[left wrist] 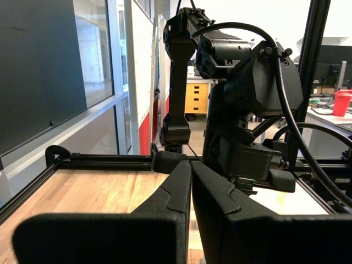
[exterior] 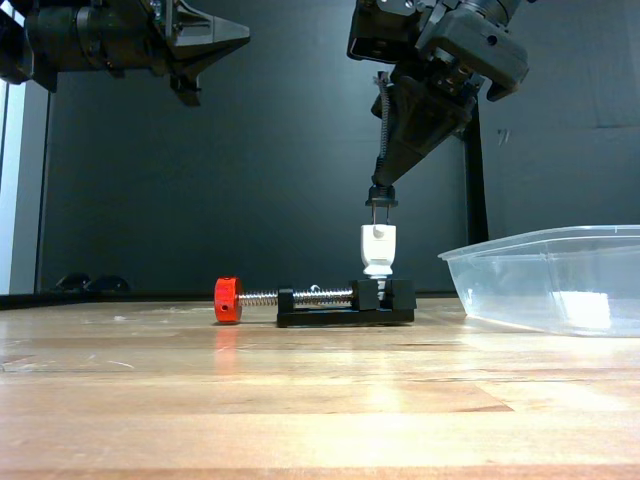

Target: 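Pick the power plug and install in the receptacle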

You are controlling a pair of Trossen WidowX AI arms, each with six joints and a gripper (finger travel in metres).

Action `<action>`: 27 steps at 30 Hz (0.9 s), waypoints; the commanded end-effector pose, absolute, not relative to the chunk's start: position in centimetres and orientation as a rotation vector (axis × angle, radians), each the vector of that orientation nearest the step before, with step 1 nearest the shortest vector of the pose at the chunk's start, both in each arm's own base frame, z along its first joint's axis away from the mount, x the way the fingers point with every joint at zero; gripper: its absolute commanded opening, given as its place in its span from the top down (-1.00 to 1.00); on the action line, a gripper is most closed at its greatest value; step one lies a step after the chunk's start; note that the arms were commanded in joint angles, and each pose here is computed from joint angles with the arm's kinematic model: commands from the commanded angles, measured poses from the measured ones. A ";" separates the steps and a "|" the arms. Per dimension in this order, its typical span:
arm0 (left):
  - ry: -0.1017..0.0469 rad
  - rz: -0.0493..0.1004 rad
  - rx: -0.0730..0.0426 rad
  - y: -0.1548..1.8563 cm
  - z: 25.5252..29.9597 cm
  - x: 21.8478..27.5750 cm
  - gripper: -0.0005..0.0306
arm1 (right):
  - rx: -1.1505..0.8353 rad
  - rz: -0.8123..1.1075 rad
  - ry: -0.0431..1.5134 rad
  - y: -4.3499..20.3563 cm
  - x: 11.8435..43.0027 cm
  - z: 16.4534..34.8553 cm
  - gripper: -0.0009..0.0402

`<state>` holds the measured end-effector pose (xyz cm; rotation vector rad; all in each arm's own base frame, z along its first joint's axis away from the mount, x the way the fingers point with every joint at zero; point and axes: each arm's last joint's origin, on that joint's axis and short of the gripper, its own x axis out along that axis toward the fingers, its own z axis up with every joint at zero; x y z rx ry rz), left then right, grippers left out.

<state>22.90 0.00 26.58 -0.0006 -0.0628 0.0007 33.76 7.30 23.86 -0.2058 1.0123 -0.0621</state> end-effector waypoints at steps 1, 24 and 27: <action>-0.063 0.000 0.000 0.00 26.58 22.90 0.97 | -0.202 -0.063 1.006 7.3 33.8 23.8 0.96; -0.063 0.000 0.000 0.00 26.58 22.90 0.96 | -0.181 -0.066 0.989 7.3 33.9 23.8 0.96; -0.063 0.000 0.000 0.00 26.58 22.90 0.96 | -0.182 -0.066 0.991 7.3 33.8 23.5 0.96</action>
